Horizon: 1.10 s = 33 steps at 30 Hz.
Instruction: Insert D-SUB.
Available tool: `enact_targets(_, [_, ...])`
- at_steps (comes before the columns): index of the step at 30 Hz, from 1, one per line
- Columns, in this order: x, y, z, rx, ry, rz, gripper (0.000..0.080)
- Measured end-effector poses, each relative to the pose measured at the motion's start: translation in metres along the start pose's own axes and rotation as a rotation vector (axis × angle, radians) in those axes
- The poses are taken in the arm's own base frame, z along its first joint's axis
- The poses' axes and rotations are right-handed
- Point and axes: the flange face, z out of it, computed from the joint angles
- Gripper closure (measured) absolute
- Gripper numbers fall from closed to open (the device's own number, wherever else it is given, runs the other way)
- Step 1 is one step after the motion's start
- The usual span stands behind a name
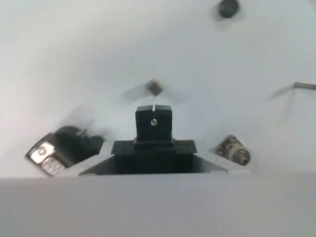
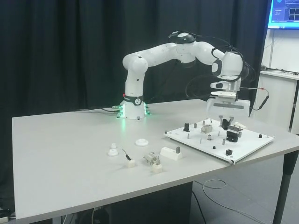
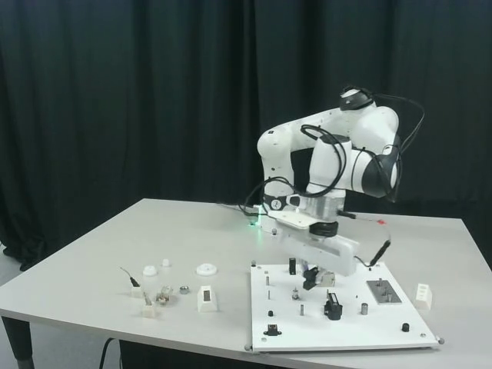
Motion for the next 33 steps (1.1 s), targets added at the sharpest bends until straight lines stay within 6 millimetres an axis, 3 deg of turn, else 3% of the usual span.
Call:
enact_targets(12, [-0.024,-0.013,-0.009,0.090,0.009,-0.296,0.0649])
enact_targets(23, [-0.023,-0.025,-0.003,0.124,0.000,-0.619,0.0649])
enact_targets(33, [-0.021,-0.034,0.002,0.123,-0.012,-0.721,0.0649])
